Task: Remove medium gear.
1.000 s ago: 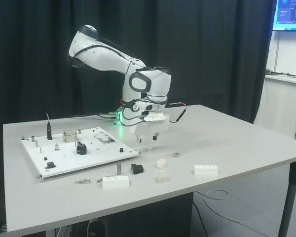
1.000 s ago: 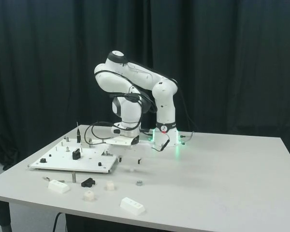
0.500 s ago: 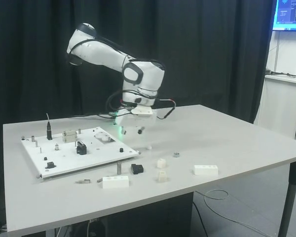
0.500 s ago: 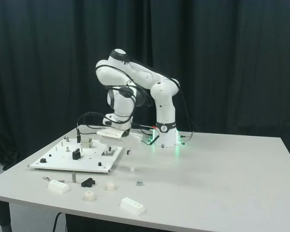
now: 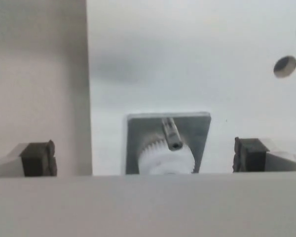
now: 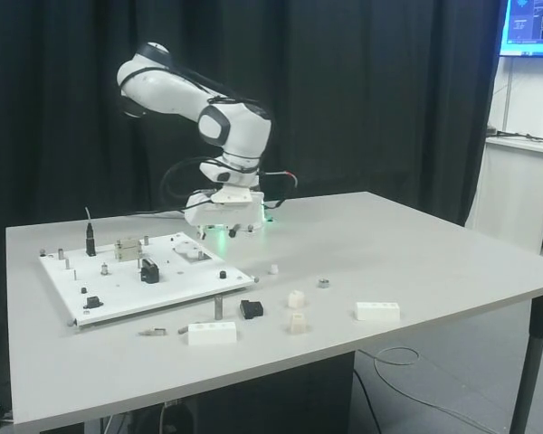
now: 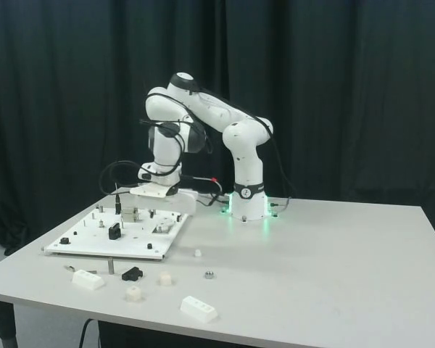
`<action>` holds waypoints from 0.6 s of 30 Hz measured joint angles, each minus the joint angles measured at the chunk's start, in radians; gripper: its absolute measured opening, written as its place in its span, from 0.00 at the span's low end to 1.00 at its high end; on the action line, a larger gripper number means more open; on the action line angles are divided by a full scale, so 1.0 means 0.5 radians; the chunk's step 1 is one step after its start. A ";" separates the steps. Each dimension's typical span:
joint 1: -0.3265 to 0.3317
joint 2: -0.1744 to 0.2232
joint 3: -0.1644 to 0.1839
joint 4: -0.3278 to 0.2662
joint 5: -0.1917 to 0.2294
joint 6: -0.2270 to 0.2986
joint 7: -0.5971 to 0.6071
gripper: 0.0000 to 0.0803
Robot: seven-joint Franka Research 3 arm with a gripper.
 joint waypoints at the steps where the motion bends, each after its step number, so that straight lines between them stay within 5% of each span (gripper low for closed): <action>1: -0.018 -0.005 0.000 0.000 0.004 0.000 -0.018 1.00; 18: -0.231 -0.077 -0.067 -0.034 0.023 0.034 -0.204 1.00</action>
